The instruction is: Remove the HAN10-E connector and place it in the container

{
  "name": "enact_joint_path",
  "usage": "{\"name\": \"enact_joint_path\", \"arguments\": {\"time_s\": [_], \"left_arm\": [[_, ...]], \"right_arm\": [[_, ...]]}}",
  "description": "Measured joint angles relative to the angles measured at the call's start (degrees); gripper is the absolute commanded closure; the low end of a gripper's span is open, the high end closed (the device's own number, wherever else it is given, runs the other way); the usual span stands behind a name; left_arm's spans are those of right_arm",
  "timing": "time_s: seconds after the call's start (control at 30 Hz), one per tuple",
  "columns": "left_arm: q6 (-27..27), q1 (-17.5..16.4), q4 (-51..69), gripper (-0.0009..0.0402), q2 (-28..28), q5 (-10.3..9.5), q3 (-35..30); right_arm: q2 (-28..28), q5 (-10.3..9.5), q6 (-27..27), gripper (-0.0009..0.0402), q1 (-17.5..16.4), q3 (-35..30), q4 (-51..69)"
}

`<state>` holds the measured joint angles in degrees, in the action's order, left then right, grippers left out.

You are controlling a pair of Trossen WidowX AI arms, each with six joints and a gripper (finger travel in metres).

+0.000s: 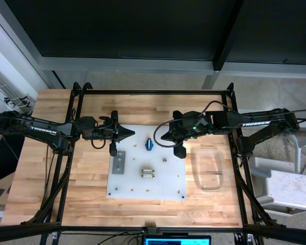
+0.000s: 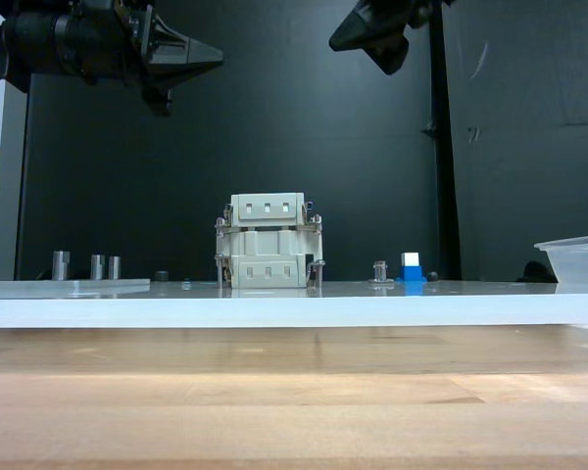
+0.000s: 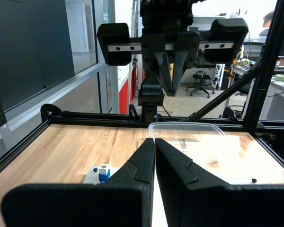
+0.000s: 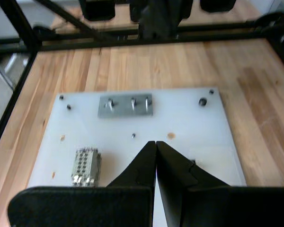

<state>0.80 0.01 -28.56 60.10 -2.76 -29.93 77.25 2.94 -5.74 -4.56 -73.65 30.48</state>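
From above, the HAN10-E connector [image 1: 149, 173] sits on the white board [image 1: 168, 184], apart from the clear container [image 1: 209, 171] on the tabletop [image 1: 56, 168] beside it; from low level, the left end effector [image 2: 216, 51] and right end effector [image 2: 335, 41] hang high over the board; both wrist views show them closed, empty.

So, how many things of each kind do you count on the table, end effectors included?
HAN10-E connector: 1
Blue part: 1
Grey metal bar: 1
White board: 1
Container: 1
End effectors: 2, left end effector and right end effector, both shut, above the board's far half
Total: 7
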Motion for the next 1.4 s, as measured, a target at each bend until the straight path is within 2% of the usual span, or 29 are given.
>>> {"name": "enact_joint_path", "arguments": {"time_s": [0.27,0.6,0.97,1.4], "left_arm": [[0.0,0.0,0.0,0.0393,0.0,0.0,0.0],[0.0,0.0,0.0,0.0393,0.0,0.0,0.0],[0.0,0.0,0.0,0.0393,0.0,-0.02,0.0],[0.0,0.0,0.0,0.0393,0.0,0.0,0.0]], "right_arm": [[9.8,0.44,-3.9,0.0393,-2.1,-15.3,16.5],[22.5,0.35,-7.4,0.0393,-2.7,-32.6,35.0],[33.4,-0.07,-10.5,0.0393,-4.7,-46.2,45.7],[42.9,-0.68,-13.0,0.0393,-7.1,-55.6,48.7]]}}
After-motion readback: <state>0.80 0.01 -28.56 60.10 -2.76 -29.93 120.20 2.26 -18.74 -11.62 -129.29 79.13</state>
